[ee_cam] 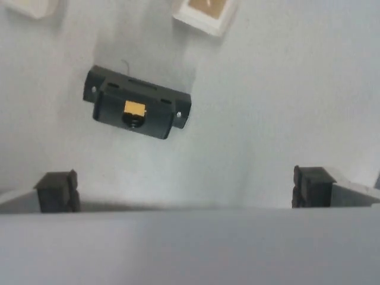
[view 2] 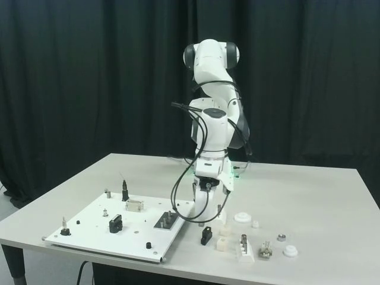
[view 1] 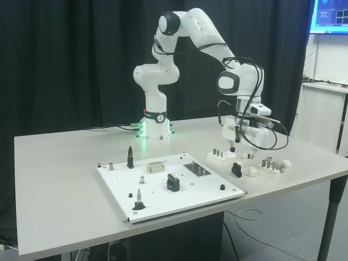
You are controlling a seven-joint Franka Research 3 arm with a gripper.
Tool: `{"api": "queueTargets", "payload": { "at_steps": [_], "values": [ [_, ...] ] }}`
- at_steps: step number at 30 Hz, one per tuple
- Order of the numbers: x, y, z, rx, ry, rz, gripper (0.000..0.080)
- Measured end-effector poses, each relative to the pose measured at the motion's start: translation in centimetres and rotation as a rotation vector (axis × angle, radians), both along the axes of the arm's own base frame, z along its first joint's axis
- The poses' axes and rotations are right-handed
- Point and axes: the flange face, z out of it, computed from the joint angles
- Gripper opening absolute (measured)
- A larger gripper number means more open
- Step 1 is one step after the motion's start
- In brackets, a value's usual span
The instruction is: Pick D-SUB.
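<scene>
The D-SUB (ee_cam: 138, 111) is a small black connector block with a flange at each end, lying on the grey table. In the room views the D-SUB (view 1: 236, 169) (view 2: 206, 235) rests just off the white board's right edge. My gripper (ee_cam: 184, 190) hangs above the table, a little to one side of the connector, and is open. Both black fingertips (ee_cam: 57, 191) are spread wide with nothing between them. The gripper (view 1: 242, 151) (view 2: 209, 191) is not touching the connector.
A white assembly board (view 1: 163, 198) (view 2: 89, 228) with several small black and grey parts lies left of the connector. White holders (view 1: 217, 157) and small fittings (view 1: 274, 165) sit to the right. Two white blocks (ee_cam: 205, 15) lie beyond the connector.
</scene>
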Motion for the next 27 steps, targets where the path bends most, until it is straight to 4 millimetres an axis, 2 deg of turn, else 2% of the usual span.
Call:
{"api": "queueTargets", "payload": {
  "at_steps": [20, 27],
  "values": [
    [0.0, -0.8, -0.9, 0.078, -0.076, -0.576, 0.0800],
    [-0.3, -0.9, -1.3, 0.105, -0.086, -0.684, 0.0800]
  ]
}}
